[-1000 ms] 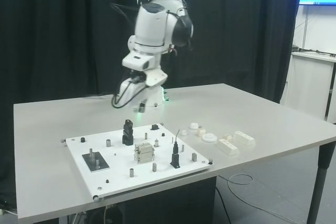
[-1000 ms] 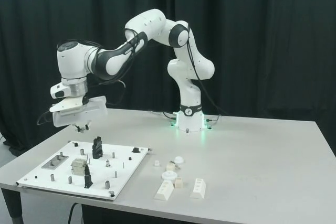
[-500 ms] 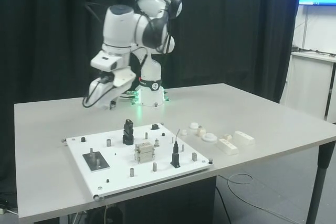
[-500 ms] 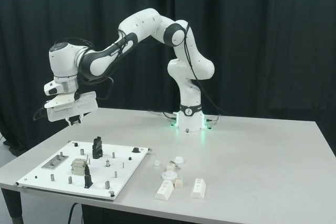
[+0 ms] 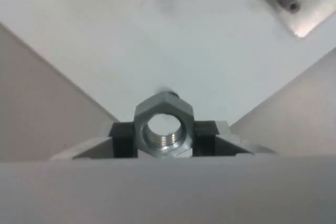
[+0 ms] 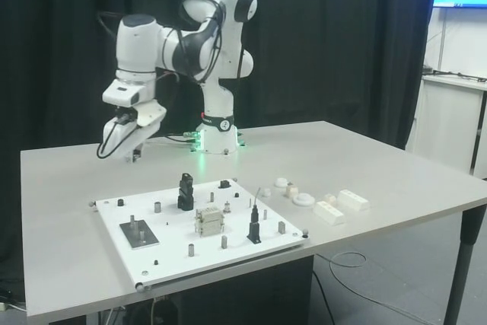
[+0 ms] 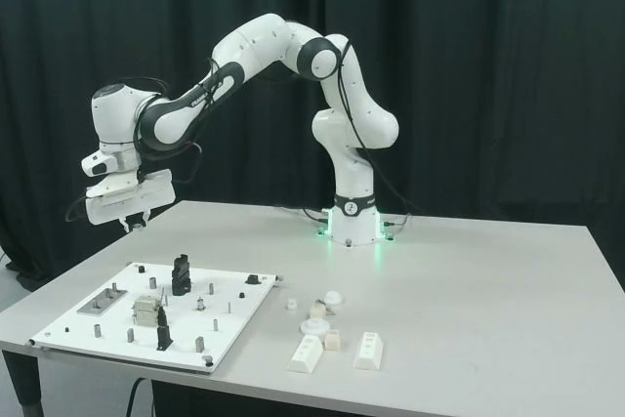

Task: Insert bolt 4.

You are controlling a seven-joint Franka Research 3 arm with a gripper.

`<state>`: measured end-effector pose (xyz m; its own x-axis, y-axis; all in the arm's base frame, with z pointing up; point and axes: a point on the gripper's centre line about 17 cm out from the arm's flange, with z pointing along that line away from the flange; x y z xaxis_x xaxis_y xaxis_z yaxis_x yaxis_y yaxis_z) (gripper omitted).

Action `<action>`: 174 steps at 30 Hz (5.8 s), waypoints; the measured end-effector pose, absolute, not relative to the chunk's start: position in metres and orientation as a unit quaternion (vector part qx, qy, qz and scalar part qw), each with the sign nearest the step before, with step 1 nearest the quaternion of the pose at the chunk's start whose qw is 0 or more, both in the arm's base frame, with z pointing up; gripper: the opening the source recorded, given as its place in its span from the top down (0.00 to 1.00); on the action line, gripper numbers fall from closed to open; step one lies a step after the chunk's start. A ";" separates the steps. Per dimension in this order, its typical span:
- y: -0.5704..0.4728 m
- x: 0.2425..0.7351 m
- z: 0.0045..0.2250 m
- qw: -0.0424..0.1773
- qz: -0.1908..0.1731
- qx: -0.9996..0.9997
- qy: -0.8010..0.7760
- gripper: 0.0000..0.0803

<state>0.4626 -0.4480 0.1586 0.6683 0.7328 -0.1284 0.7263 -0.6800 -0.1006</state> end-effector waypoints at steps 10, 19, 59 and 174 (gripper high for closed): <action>-0.464 0.436 0.147 0.033 0.065 -0.870 -0.488 0.72; -0.474 0.425 0.137 0.026 0.056 -0.861 -0.506 0.72; -0.497 0.427 0.088 -0.025 0.026 -0.842 -0.538 0.72; -0.478 0.423 0.039 0.007 0.017 -0.905 -0.425 0.72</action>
